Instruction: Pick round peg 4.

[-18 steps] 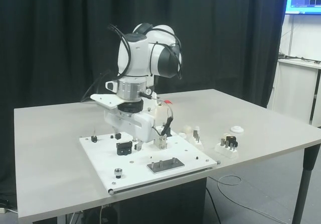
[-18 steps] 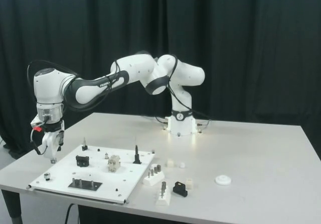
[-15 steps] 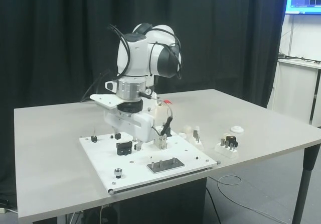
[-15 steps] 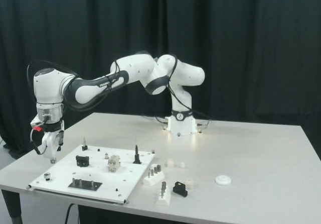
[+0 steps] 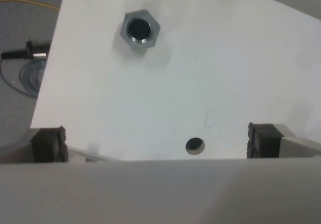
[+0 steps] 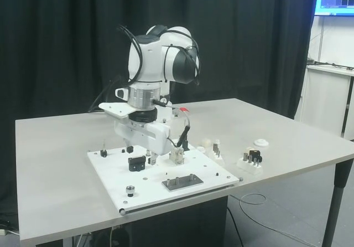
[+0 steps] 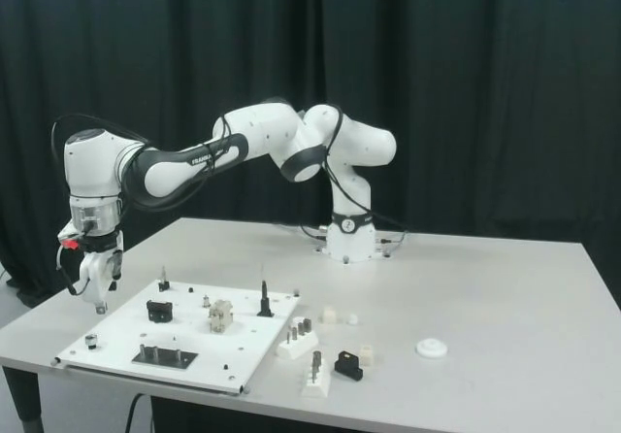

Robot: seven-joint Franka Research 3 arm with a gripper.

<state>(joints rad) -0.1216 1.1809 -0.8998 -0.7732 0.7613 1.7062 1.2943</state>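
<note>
Black curtains back the grey counter (image 6: 61, 147); tool (image 5: 153, 144), jaws spread and empty, hovers over the white board (image 7: 126, 331), well apart from the pegs (presumably round peg 4) in the white holder (image 7: 296, 344).

— What does the arm (image 7: 243, 142) look like?
— White rounded shells with black bands at the joints, and black lettering along the forearm in the second room view.
— And the base (image 7: 351, 239)?
— A white cone on the counter (image 7: 505, 297), cables trailing around its foot.
— Any cabling higher up?
— A black cable (image 7: 73, 127) loops over the wrist, and a grey metal ring (image 6: 142, 98) sits under it.
— The end?
— A white block body (image 6: 145, 134) ending in black pads (image 5: 262, 139), one at 3 o'clock and one at 9 in the wrist view.
</note>
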